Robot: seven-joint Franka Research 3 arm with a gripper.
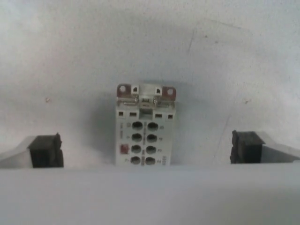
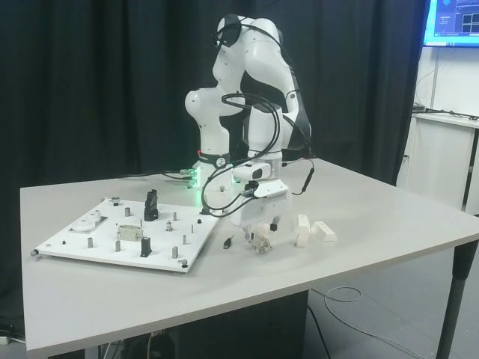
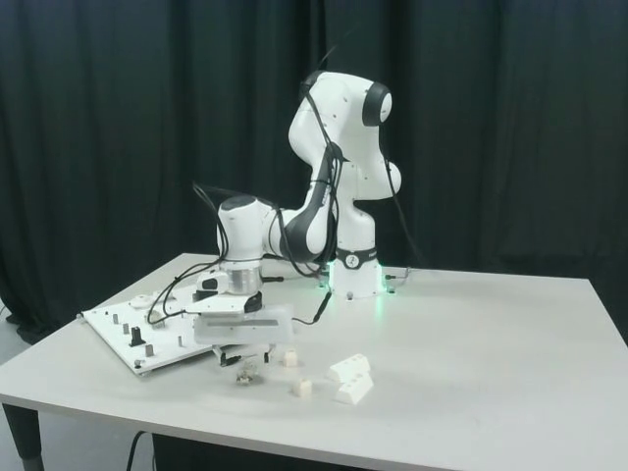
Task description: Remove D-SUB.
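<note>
My claw (image 1: 145, 149) hangs spread over a white connector block (image 1: 145, 125) on the grey tabletop (image 2: 374, 217); black curtains (image 3: 147, 128) behind.

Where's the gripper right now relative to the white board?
The gripper is open, off the white board, just past its edge nearest the arm's base, hanging above a small white connector block lying on the grey table.
</note>
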